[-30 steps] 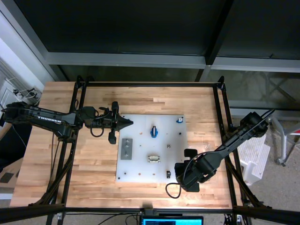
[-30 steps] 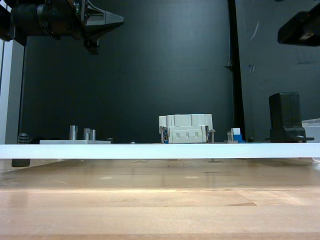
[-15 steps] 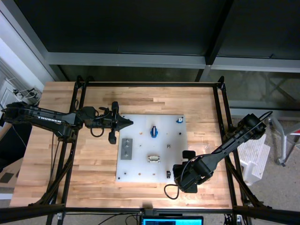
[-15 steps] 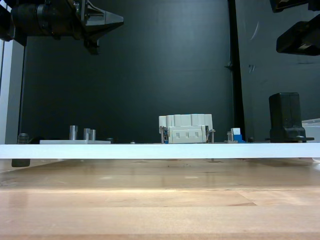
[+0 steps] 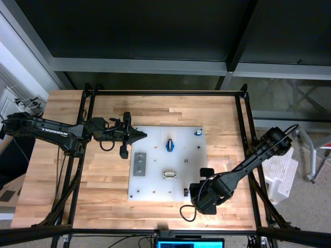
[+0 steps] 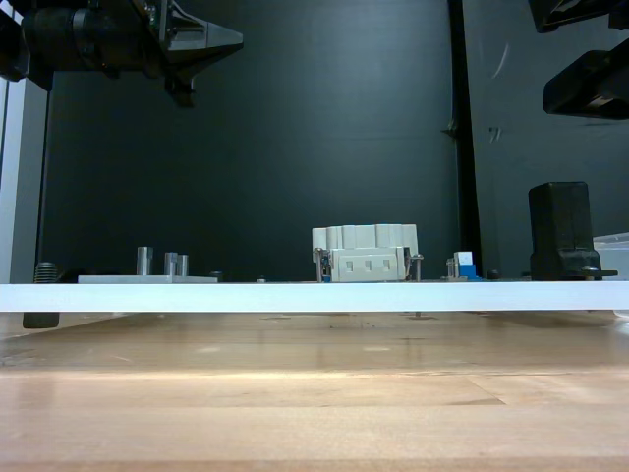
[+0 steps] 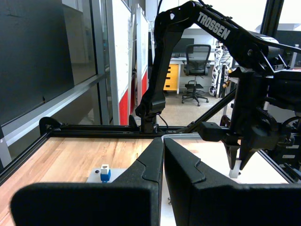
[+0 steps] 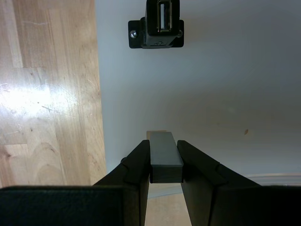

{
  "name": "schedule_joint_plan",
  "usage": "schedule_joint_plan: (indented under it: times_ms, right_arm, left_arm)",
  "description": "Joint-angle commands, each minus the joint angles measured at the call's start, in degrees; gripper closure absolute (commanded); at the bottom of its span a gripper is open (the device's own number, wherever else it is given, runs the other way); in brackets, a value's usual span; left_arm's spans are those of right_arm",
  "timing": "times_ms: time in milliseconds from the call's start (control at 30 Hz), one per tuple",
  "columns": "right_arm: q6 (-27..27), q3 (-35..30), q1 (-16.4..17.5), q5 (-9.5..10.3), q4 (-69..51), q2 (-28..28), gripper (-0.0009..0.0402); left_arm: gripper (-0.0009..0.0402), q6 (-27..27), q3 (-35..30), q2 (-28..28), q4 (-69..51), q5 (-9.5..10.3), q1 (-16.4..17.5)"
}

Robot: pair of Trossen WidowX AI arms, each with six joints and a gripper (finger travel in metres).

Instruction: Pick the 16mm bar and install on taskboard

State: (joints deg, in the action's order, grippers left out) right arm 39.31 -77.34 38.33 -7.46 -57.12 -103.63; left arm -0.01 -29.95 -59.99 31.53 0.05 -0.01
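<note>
The room behind is dark, with grey metal beams [image 5: 139, 66] crossing it at 12 o'clock. The left wrist view looks past the table into a bright office. A wooden table [image 5: 103, 201] fills the high view, and a black frame [image 5: 165, 93] stands around it. A white board [image 5: 150, 183] lies flat at the middle of the table.

The left arm [image 5: 46, 128] reaches in from 9 o'clock. The left gripper [image 5: 142, 135] hangs high over the board's 10 o'clock corner. Its fingers are pressed together with nothing between them. The right arm [image 5: 258, 155] comes from 3 o'clock and bends down to the board's 5 o'clock corner. There the right gripper [image 8: 163, 147] points straight down and is clamped on the bar [image 8: 165, 162]. The bar is a short dark grey piece, and it is over the white surface close to the board's edge. I cannot tell if it touches the board.

On the board, a grey block [image 5: 139, 164] at 8 o'clock holds three small metal pegs [image 6: 172, 264] upright. A white connector [image 5: 169, 176] sits near 6 o'clock. A black connector [image 5: 185, 192] stands just beside the right gripper. A blue knob [image 5: 169, 145] is at 12 o'clock.
</note>
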Motion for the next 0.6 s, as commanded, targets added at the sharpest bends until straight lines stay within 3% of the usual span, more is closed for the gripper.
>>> schedule_joint_plan:
  times_ms: [33,600]
  right_arm:
    - [-0.02,0.00,0.09,0.11,0.00,0.02,0.0393]
    - [-0.74,1.05,0.22,0.83,1.20,0.02,0.0393]
  left_arm:
    - [0.0393,0.00,0.00,-0.02,0.00,-0.02,0.02]
    - [0.0393,0.00,0.00,-0.02,0.00,-0.02,0.00]
